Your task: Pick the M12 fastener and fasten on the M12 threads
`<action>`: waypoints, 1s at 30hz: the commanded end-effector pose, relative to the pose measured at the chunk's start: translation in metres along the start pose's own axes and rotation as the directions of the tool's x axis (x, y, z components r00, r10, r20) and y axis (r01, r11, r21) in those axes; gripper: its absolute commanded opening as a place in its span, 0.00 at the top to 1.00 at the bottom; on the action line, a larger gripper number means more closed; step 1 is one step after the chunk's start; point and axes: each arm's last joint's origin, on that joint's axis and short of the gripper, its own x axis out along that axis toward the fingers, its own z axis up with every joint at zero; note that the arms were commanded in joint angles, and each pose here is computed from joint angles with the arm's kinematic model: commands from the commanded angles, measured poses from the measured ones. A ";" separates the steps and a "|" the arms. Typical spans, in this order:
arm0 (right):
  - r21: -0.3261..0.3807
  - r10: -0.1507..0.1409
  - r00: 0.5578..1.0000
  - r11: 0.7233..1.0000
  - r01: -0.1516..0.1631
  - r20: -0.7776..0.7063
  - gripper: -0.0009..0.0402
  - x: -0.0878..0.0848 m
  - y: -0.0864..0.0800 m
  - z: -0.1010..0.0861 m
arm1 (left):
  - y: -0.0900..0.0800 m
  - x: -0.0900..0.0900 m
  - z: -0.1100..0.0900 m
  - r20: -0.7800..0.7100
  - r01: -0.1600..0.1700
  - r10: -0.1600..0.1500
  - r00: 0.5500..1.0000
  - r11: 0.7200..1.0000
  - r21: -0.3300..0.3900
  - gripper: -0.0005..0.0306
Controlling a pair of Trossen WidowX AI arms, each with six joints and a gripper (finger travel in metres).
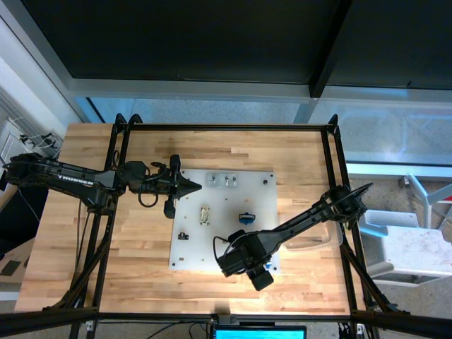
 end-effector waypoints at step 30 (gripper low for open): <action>-0.921 0.062 0.998 -0.388 0.046 0.024 0.52 -0.033 -0.001 0.015 | 0.000 0.000 0.000 0.000 0.000 0.000 1.000 1.000 0.000 0.98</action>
